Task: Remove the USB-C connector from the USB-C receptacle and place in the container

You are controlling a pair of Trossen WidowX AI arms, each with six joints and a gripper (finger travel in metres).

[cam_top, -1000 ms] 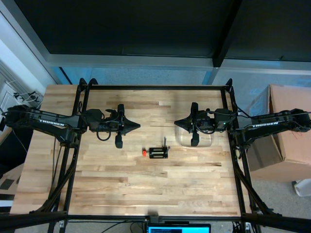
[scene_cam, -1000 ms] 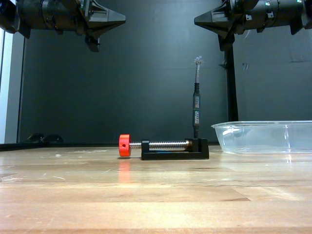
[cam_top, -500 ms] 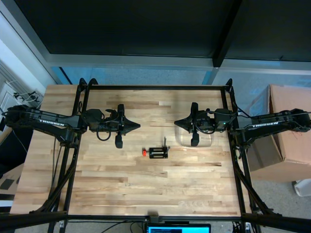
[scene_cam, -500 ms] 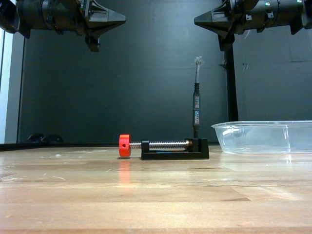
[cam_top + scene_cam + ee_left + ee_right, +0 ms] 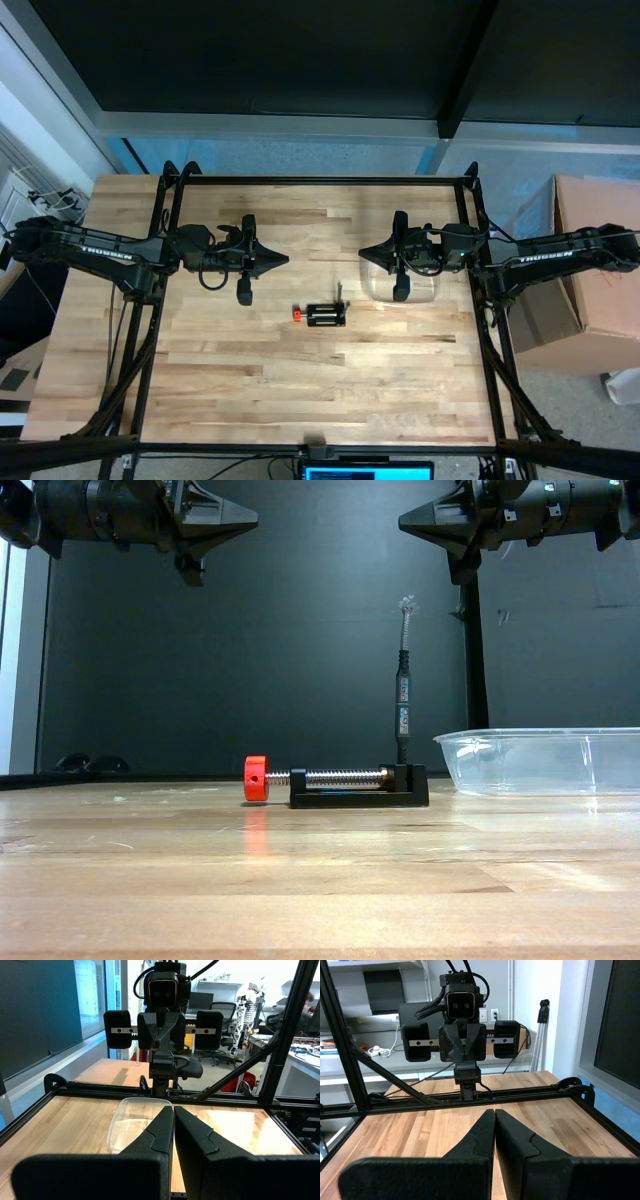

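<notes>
The USB-C connector [image 5: 402,705] stands upright in its receptacle on a small black clamp fixture [image 5: 358,785] with a red knob [image 5: 256,778]; its frayed cable end points up. From above, the fixture [image 5: 324,315] lies mid-table. The clear plastic container [image 5: 545,760] sits to its right, also seen as container [image 5: 400,283]. My left gripper [image 5: 285,260] hovers high to the left of the fixture, shut and holding nothing. My right gripper [image 5: 363,253] hovers high over the container's left edge, shut and empty. Both fingertip pairs meet in the wrist views: left gripper [image 5: 173,1112], right gripper [image 5: 494,1114].
A black frame [image 5: 320,181] rings the wooden table [image 5: 250,390]. A cardboard box [image 5: 590,270] stands off the table at the right. The opposite arm faces each wrist camera: right arm [image 5: 165,1020], left arm [image 5: 462,1025].
</notes>
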